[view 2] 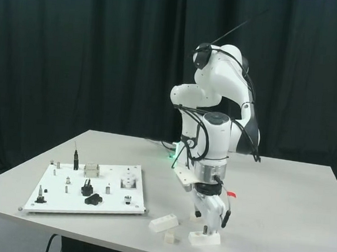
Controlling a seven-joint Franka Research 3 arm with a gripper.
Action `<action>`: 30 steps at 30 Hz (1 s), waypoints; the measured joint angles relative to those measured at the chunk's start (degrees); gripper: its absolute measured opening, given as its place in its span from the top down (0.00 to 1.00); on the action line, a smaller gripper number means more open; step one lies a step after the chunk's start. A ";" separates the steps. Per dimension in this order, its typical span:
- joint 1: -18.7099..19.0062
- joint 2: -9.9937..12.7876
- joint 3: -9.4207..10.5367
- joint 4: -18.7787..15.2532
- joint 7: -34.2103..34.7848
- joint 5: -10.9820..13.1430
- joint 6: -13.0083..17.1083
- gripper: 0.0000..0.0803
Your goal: Pick round peg 3.
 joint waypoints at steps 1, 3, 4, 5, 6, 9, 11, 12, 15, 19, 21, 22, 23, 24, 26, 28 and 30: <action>-0.09 0.17 0.05 0.16 0.02 0.02 0.00 0.00; -0.23 0.52 0.08 0.45 0.16 0.12 0.00 0.00; -0.28 0.71 0.08 0.61 0.24 0.22 0.00 0.00; -0.33 0.90 0.09 0.75 0.29 0.33 0.00 0.00; -0.36 1.08 0.09 0.89 0.32 0.40 0.00 0.00; -0.47 1.63 0.10 1.32 0.41 0.52 0.00 0.00; -0.57 1.98 0.17 1.64 0.58 0.55 0.00 0.00; -0.63 2.15 0.21 1.80 0.67 0.56 0.00 0.00; -0.92 2.68 0.52 2.27 0.84 0.56 0.00 0.00; -1.25 3.18 0.92 2.64 0.85 0.56 0.00 0.00; -1.36 3.36 1.08 2.77 0.85 0.56 0.01 0.00; -1.41 3.46 1.16 2.82 0.85 0.56 0.04 0.00; -1.46 3.56 1.25 2.90 0.85 0.55 0.04 0.00; -1.49 3.65 1.33 2.97 0.85 0.55 0.04 0.00; -1.55 3.87 1.48 3.13 0.84 0.55 0.03 0.12; -1.56 4.01 1.61 3.22 0.77 0.55 0.01 0.12; -1.57 4.08 1.76 3.24 0.64 0.55 -0.01 0.12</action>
